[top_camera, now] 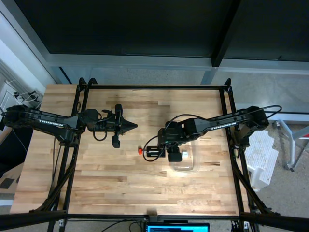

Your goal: Remove the USB-C connector from taskboard and place in the container

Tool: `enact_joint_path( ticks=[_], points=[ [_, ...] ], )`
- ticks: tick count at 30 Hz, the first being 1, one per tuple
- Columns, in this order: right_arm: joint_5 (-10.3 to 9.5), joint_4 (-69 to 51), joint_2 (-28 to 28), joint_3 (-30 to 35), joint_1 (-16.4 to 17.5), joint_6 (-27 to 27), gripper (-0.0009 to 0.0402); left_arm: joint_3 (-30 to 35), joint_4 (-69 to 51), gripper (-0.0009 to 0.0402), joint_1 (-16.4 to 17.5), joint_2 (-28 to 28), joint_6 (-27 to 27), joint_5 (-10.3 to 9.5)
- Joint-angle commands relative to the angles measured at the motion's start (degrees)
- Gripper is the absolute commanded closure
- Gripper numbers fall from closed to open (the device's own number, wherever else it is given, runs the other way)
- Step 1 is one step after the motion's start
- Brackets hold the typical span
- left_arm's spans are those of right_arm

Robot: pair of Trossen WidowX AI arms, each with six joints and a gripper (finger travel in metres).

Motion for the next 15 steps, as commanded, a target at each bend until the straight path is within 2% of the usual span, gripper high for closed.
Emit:
enact_joint_path(
  ticks=[1,15],
  points=[
    [0.0,0.2,1.4,0.9,0.1,0.3,0.0226,0.0,0.0,0.0393,0.0,0.0,0.0,0.02],
    [0.02,3.0,4.7,0.8,0.4,1.7,0.0226,0.0,0.0,0.0393,0.0,0.0,0.0,0.02]
  ],
)
